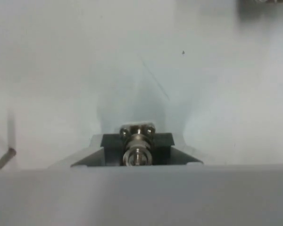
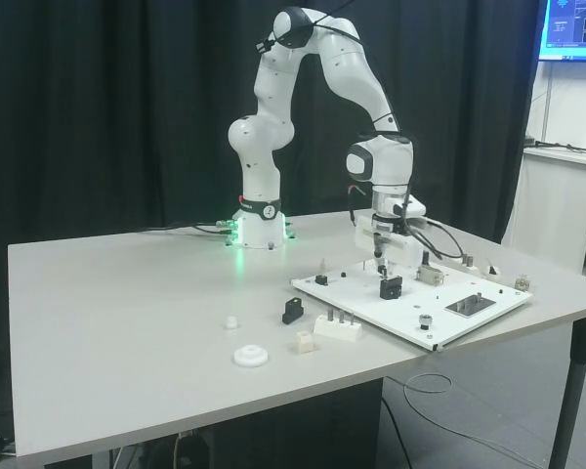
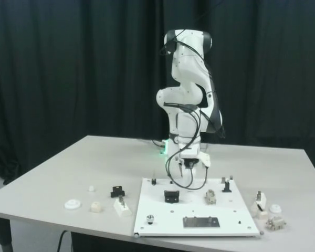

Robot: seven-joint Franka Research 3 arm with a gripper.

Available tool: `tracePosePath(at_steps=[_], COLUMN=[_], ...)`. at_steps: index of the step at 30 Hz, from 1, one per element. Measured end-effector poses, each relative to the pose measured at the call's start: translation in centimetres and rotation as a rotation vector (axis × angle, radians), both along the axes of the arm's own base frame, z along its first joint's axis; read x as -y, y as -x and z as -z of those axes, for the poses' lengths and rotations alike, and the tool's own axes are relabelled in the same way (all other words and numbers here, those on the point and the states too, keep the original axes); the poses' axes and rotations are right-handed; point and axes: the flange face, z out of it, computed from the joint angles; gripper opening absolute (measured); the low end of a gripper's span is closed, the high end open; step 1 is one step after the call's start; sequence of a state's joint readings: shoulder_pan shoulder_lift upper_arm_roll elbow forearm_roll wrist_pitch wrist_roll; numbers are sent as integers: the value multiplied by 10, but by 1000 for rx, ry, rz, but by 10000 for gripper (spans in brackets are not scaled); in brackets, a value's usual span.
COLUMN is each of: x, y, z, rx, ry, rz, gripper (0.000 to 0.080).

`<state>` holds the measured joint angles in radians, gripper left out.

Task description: Insert BNC.

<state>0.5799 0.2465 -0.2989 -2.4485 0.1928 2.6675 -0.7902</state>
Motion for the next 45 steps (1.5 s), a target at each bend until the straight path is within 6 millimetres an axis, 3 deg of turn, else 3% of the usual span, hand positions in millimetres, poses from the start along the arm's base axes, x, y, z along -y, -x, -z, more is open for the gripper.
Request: tracePosePath(at_steps=[45], x=[-1], y=[2], z=[1], rx=[2], ry=[3], rz=[726], gripper=[120])
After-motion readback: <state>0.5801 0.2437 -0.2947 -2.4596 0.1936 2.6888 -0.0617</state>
